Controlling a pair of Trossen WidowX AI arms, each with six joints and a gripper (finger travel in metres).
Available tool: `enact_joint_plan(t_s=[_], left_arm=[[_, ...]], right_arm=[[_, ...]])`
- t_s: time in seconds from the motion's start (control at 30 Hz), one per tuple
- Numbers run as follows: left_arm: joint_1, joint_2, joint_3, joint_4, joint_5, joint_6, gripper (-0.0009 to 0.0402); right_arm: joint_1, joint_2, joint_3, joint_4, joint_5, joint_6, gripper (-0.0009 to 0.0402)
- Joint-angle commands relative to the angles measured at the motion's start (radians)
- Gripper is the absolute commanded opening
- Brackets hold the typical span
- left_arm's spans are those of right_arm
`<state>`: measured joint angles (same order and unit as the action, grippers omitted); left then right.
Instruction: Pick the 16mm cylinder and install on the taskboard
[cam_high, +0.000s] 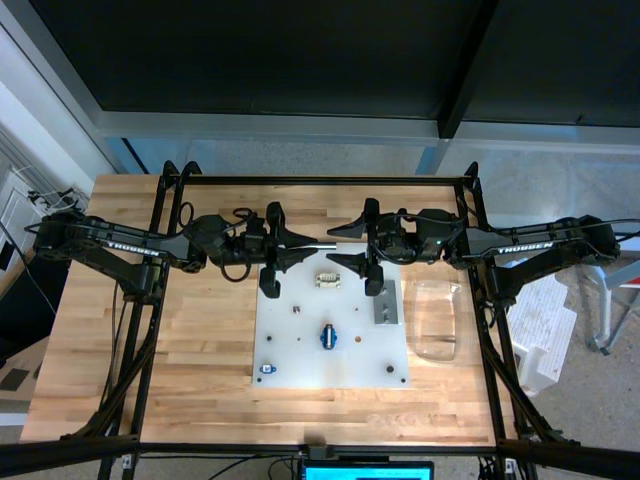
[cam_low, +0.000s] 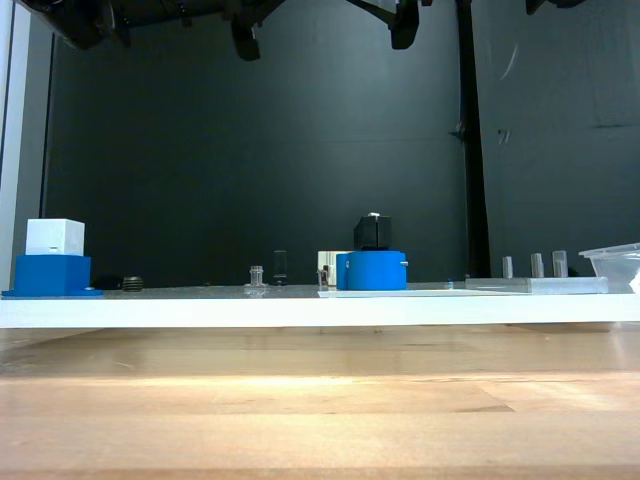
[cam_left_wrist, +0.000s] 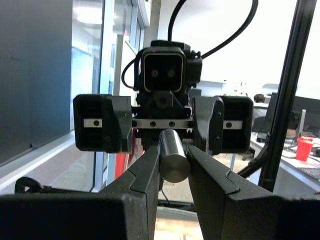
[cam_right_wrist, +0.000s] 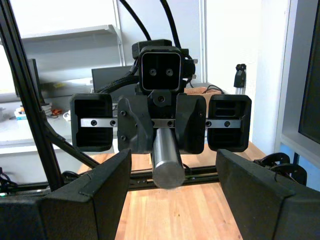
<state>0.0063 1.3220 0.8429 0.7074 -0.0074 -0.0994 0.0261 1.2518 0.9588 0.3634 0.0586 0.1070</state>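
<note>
Two-arm handover, likely: we are centring the 16mm cylinder (cam_left_wrist: 173, 162) between released fingers (cam_right_wrist: 95, 195) of right gripper (cam_right_wrist: 173, 152).
Left gripper (cam_left_wrist: 172, 149): clenching it, opposite, over taskboard (cam_high: 300, 350).

The left arm (cam_high: 110, 245) and right arm (cam_high: 530, 242) are matte black, with white TROSSEN lettering and looped black cables. The left hand (cam_high: 312, 243) and right hand (cam_high: 336, 246), over the table's (cam_high: 200, 380) far middle, have angular black fingers on silver screw-dotted rails (cam_right_wrist: 95, 122).

Glossy metal cylinder (cam_left_wrist: 173, 161), matt white taskboard (cam_high: 300, 348), wooden table (cam_high: 205, 345).
</note>
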Motion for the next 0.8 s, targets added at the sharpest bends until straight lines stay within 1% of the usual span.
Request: enact_joint_plan(t_s=[0.03, 0.13, 0.2, 0.27, 0.4, 0.57, 0.63, 0.8], left_arm=[[0.0, 0.0, 0.0, 0.005, 0.002, -0.001, 0.0008], [0.0, 0.0, 0.0, 0.001, 0.002, -0.004, 0.0008], [0.0, 0.0, 0.0, 0.0, 0.002, -0.005, 0.0008], [0.0, 0.0, 0.0, 0.0, 0.002, -0.005, 0.0008], [0.0, 0.0, 0.0, 0.0, 0.001, -0.007, 0.0008], [0.0, 0.0, 0.0, 0.0, -0.012, -0.008, 0.0008], [0.0, 0.0, 0.0, 0.0, -0.016, -0.008, 0.0008], [0.0, 0.0, 0.0, 0.0, -0.016, -0.008, 0.0008]], right_arm=[[0.0, 0.001, -0.001, -0.002, -0.003, -0.001, 0.0236], [0.0, 0.001, -0.001, 0.001, -0.009, -0.001, 0.0232], [0.0, 0.001, -0.001, 0.002, -0.011, -0.003, 0.0221], [0.0, 0.001, -0.001, 0.002, -0.029, -0.002, 0.0205], [0.0, 0.001, -0.001, 0.003, -0.036, -0.003, 0.0166], [0.0, 0.001, -0.001, 0.003, -0.04, -0.003, 0.0121], [0.0, 0.001, -0.001, 0.008, -0.055, -0.003, 0.0107], [0.0, 0.001, -0.001, 0.009, -0.056, -0.003, 0.008]])
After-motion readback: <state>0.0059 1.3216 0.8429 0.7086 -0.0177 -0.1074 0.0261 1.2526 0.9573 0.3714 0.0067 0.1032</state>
